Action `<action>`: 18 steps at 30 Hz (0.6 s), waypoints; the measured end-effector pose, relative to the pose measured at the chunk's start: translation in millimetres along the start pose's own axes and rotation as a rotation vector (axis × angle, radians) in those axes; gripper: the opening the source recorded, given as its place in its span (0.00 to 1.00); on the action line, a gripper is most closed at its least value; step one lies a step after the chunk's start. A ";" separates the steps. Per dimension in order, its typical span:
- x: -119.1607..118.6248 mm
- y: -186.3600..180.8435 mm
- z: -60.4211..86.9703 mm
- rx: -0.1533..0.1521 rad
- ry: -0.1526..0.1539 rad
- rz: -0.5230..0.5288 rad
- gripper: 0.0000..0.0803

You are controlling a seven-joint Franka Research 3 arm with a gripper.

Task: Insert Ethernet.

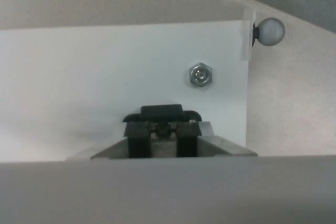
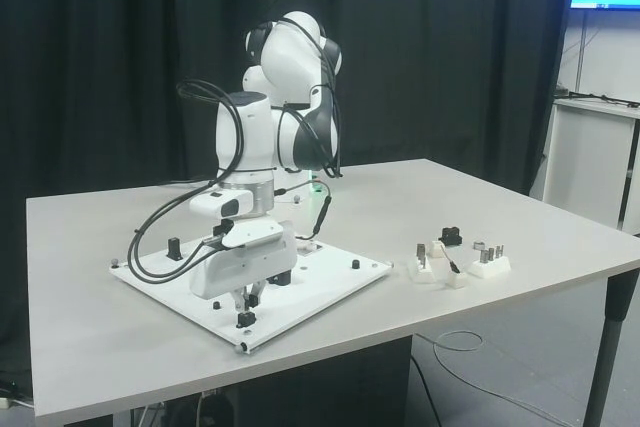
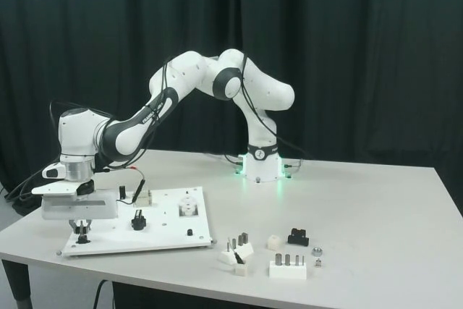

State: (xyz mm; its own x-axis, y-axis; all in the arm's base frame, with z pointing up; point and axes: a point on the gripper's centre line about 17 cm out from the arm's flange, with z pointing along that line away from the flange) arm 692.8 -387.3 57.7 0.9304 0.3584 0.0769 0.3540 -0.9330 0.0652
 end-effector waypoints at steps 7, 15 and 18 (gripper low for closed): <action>0.3 0.3 2.0 0.000 0.003 0.003 0.13; 0.5 0.3 1.8 0.001 0.005 0.005 0.13; 0.4 0.2 1.6 0.001 0.004 0.004 0.13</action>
State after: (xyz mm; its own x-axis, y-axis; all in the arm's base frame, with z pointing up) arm 693.4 -387.4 56.1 0.9315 0.3544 0.0815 0.3500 -0.9346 0.0635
